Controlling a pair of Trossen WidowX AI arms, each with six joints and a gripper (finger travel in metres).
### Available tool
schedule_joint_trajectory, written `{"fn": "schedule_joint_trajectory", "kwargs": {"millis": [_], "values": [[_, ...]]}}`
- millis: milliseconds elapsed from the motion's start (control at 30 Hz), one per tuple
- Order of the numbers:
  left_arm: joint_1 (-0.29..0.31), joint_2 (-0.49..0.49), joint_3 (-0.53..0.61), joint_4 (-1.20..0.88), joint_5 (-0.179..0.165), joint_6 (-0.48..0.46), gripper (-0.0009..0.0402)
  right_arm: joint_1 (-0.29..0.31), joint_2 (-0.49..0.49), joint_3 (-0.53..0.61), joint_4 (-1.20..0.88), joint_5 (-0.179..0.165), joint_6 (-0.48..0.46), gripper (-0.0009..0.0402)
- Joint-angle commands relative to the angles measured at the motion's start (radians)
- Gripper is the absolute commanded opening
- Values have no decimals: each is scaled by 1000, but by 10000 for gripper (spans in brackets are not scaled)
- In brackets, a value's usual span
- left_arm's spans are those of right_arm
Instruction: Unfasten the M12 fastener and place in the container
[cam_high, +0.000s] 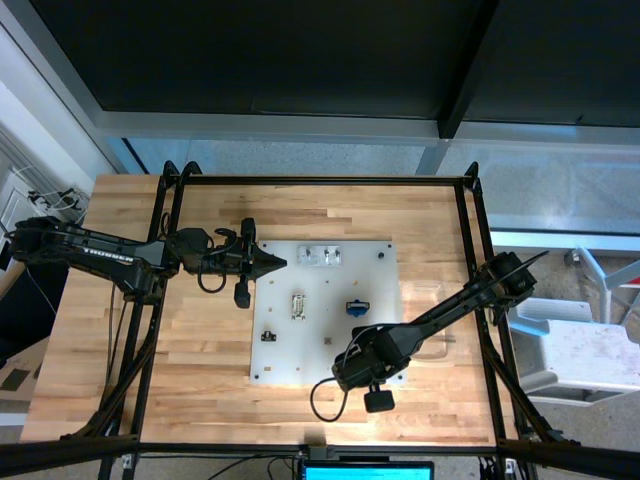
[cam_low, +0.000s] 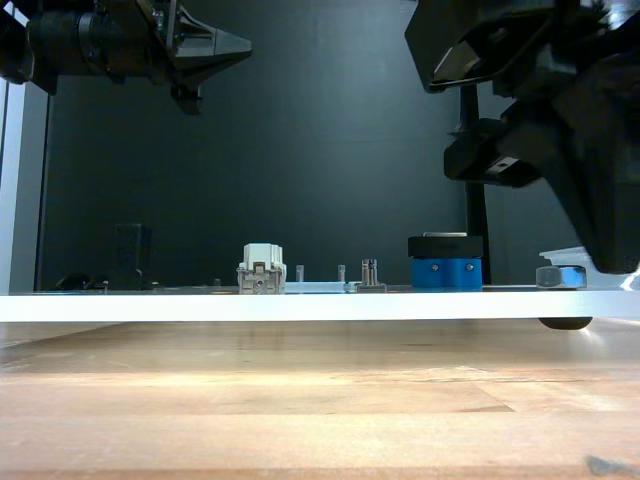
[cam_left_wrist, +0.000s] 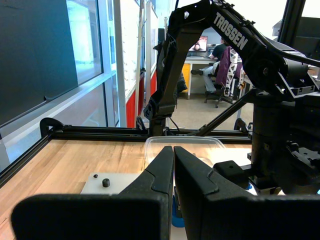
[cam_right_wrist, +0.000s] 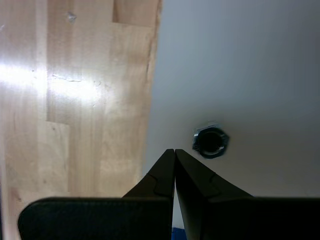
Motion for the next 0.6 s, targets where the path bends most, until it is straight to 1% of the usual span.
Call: {"fn": "schedule_joint_trajectory", "kwargs": {"millis": [33, 367, 433, 467, 500, 567, 600], "values": [[0, 0, 0, 0, 0, 0, 0, -2, 1, 0, -4, 18, -6, 0], [0, 0, 0, 0, 0, 0, 0, -3, 1, 0, -9, 21, -8, 0], [0, 0, 0, 0, 0, 0, 0, -3, 1, 0, -18, 45, -8, 0], [0, 0, 0, 0, 0, 0, 0, -3, 1, 0, -27, 71, -8, 0], [0, 0, 0, 0, 0, 0, 0, -3, 0, 0, -40, 122, -2, 0], [0, 0, 0, 0, 0, 0, 0, -3, -10, 0, -82, 271, 53, 0], [0, 0, 0, 0, 0, 0, 0, -3, -14, 0, -99, 321, 72, 0]]}}
